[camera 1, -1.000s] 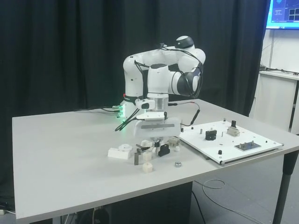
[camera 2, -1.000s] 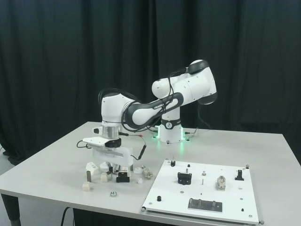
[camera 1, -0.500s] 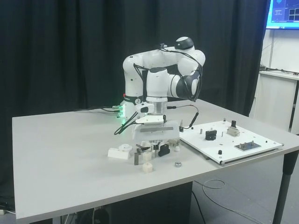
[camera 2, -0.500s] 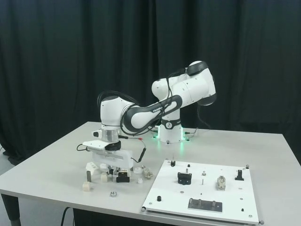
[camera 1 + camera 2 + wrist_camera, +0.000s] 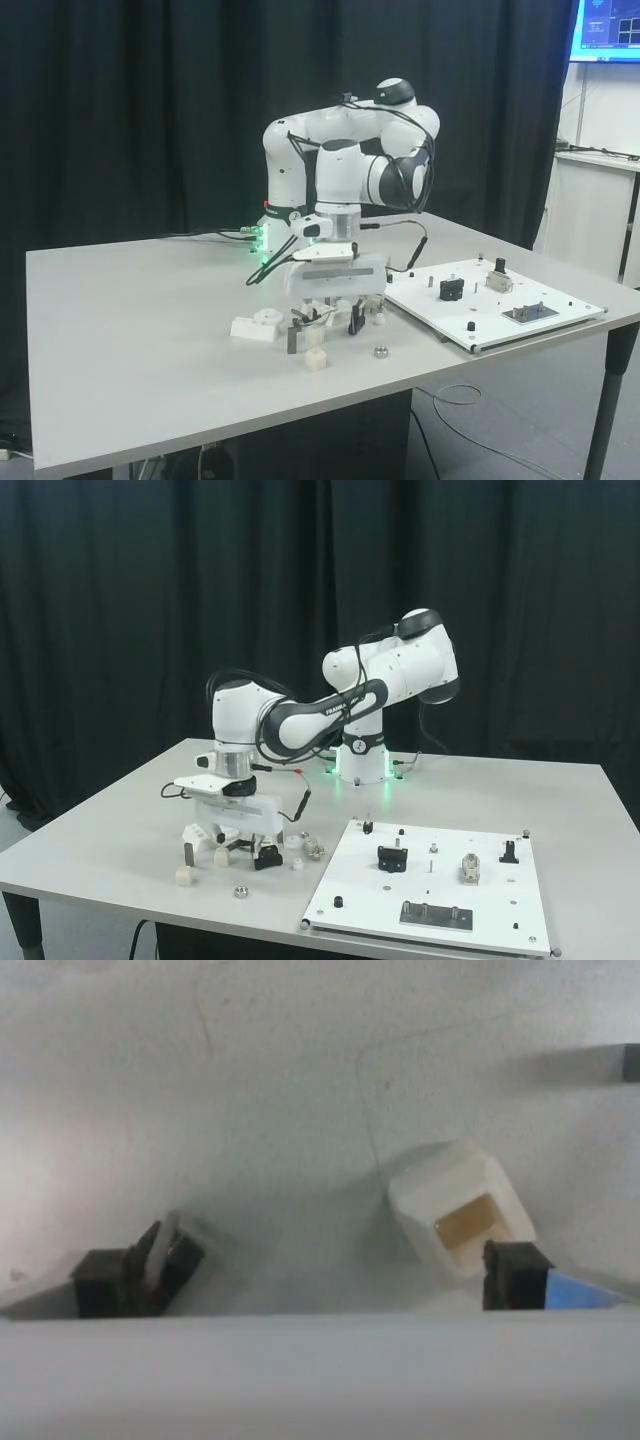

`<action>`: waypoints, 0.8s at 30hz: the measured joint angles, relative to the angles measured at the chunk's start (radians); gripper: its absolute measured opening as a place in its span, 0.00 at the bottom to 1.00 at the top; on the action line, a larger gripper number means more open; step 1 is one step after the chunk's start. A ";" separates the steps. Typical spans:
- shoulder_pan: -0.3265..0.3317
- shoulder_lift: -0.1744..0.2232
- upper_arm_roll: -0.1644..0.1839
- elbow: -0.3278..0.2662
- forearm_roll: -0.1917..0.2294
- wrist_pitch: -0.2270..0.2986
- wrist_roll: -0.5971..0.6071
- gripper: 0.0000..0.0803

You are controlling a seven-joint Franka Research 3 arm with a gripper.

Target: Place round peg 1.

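Note:
My gripper (image 5: 322, 1280) hangs low over a cluster of small parts near the table's front, also seen as gripper (image 5: 328, 318) and gripper (image 5: 244, 845). Its black fingertips (image 5: 515, 1275) stand wide apart, so it is open and holds nothing. Between them, nearer one fingertip, lies a white faceted block (image 5: 460, 1208) with a square recess. A thin pale piece (image 5: 160, 1250) leans against the other fingertip. A small white round piece (image 5: 378, 313) stands beside the white board (image 5: 505, 293). I cannot tell which part is round peg 1.
The white board (image 5: 350, 880) carries several black and grey fixtures. Around the gripper lie a flat white block (image 5: 257, 325), an upright grey peg (image 5: 291, 343), a pale cube (image 5: 316, 359) and a metal nut (image 5: 381, 351). The arm's base (image 5: 362, 760) glows green behind.
The hand has dipped and come back up a little, and the wrist has turned slightly over the parts. Nothing was taken hold of.

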 joint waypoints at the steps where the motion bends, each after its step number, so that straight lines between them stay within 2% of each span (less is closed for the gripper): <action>1: 0.000 0.000 -0.003 0.001 -0.003 -0.004 0.000 0.72; 2: 0.000 0.000 -0.006 0.002 -0.005 -0.007 0.000 0.94; 10: 0.000 0.000 -0.029 0.011 -0.031 -0.034 0.000 0.94; 11: 0.000 0.000 -0.031 0.012 -0.034 -0.037 0.000 0.99; 24: 0.001 0.000 -0.055 0.021 -0.047 -0.062 0.000 1.00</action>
